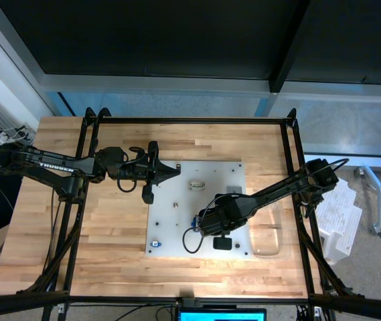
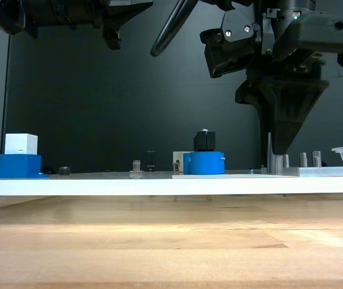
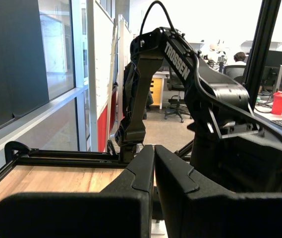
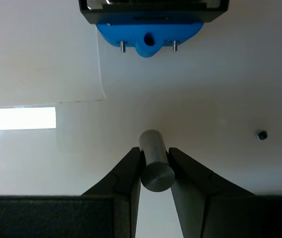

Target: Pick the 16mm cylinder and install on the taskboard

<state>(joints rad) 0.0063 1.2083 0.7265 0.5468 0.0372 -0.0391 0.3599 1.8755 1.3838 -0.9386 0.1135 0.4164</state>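
Right gripper (image 4: pixel 154 154) clamps the 16mm cylinder (image 4: pixel 156 171) by its smooth sides over the taskboard (image 4: pixel 220 89): rigid, light, probably slippery, wants a square mid-length hold; left gripper (image 3: pixel 154 166) closed, empty, raised at the board's left.

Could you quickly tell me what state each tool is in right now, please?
Left tool: shut, holding nothing, raised by the taskboard's left edge.
Right tool: shut on the 16mm cylinder, low over the taskboard.
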